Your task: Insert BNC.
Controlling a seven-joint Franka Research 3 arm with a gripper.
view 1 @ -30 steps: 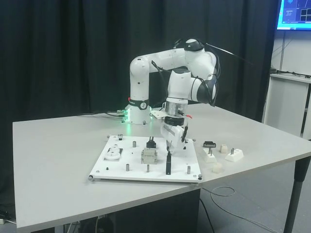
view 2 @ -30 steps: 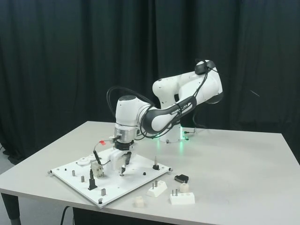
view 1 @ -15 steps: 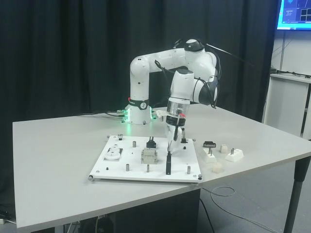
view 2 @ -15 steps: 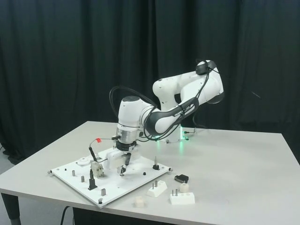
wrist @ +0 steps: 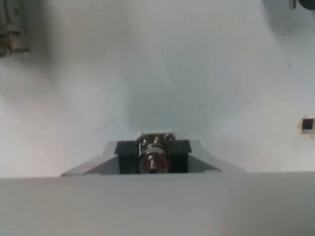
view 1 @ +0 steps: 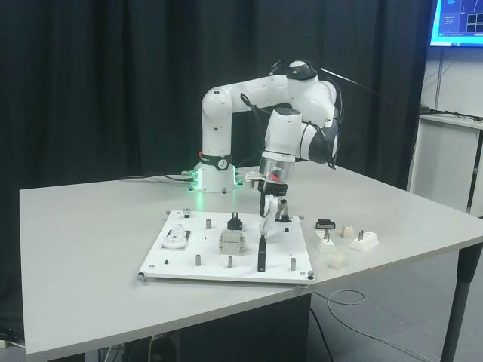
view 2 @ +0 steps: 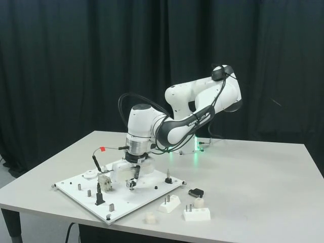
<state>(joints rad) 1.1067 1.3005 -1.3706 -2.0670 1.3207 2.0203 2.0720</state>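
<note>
Gripper (wrist: 154,164): closed around the BNC plug (wrist: 154,158).
Plug axis: upright, pointing down.
White board (wrist: 197,73): directly beneath, close.

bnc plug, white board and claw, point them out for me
bnc plug (wrist: 154,158), wrist view, on its metal barrel end.
white board (view 1: 181,264), first room view, on a bare part near its front edge.
claw (view 2: 132,185), second room view, midway between its fingertips.
</note>
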